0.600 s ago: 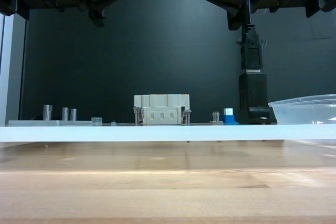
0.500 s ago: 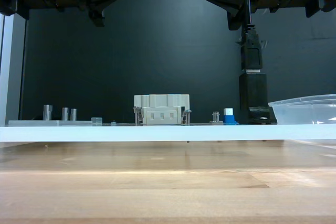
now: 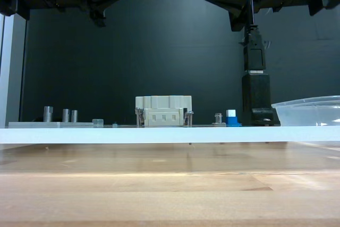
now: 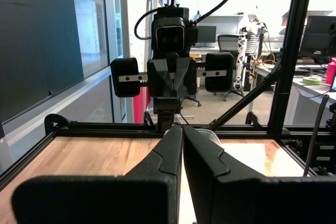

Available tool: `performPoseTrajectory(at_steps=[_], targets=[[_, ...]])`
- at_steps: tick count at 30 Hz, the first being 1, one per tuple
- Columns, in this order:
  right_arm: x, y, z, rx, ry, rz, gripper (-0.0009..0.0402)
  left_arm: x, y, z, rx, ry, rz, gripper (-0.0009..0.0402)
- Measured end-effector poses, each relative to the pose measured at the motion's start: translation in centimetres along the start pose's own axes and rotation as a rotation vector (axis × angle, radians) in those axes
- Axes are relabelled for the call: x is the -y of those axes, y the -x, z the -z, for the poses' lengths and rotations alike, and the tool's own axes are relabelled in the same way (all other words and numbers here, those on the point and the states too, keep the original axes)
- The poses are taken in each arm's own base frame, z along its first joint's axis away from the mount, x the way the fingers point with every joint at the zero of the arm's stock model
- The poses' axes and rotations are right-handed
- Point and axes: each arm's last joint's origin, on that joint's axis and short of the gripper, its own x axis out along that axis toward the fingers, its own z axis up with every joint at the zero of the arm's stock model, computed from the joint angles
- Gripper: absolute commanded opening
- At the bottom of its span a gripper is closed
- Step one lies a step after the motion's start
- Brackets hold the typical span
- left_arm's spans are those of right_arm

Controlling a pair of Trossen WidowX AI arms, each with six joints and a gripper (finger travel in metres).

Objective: Remove the USB connector from the USB hub and place in the container

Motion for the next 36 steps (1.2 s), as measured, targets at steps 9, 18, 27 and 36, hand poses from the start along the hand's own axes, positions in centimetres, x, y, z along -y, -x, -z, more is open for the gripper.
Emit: performPoseTrajectory(at_steps=[9,18,27,36], targets=[[-0.7,-0.2,-2.7,-0.305,-0.001,0.007,0.0,0.0,0.0,0.0,0.0,0.0,0.0,0.0001],[-1.9,0.1,-6.0,-0.551,0.015,-0.005,0.0,0.0,0.0,0.0,0.0,0.0,0.0,0.0001],[-2.7,0.1,-8.3,-0.762,-0.002,0.017,0.0,0.0,0.0,0.0,0.0,0.0,0.0,0.0001],[-5.5,-1.0,-8.2,-0.863,-0.007,0.053,0.0,0.0,0.0,0.0,0.0,0.0,0.0,0.0001]])
